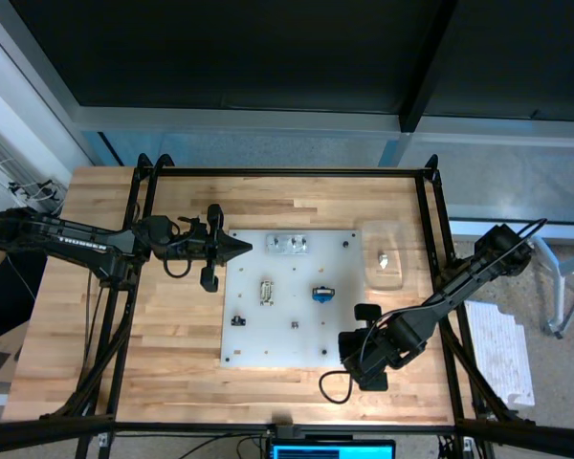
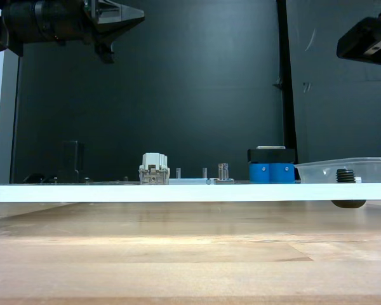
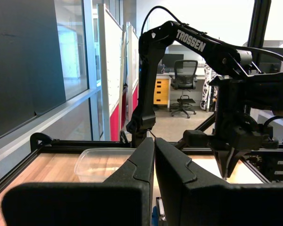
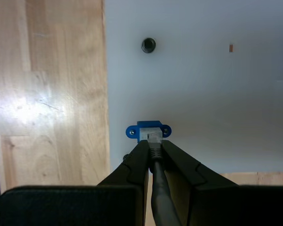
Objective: Pick the RJ45 connector and install on taskboard
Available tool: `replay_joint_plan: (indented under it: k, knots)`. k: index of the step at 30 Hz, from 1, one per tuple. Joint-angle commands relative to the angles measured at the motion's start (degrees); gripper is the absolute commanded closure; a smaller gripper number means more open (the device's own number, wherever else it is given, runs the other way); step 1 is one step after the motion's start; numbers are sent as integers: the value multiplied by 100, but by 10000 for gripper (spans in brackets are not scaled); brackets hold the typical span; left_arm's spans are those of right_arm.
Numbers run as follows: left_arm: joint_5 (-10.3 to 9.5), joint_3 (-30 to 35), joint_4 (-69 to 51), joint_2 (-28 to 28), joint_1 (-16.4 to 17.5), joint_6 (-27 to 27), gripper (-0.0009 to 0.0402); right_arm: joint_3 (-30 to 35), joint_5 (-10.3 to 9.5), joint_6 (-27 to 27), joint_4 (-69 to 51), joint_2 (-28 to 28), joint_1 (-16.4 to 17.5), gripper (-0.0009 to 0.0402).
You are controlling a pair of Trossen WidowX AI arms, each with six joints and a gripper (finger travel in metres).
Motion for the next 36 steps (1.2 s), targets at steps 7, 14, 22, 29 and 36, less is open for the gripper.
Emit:
replay_joint_plan:
  k: [7,14,22,29,36]
  knots:
    - [2,2,9,0,0,0,393,-28,-2,-74,-7,-4,-7,393]
    - [2,2,9,0,0,0,393,-42,-37,-125,17,-4,-7,393]
    - [2,2,9,0,0,0,393,-81,-48,-160,103,-4,-2,393]
    - [2,2,7,0,2,0,393,-101,-46,-245,125,28,-4,393]
    - [2,2,7,0,2,0,393,-114,-48,-293,129,28,-7,393]
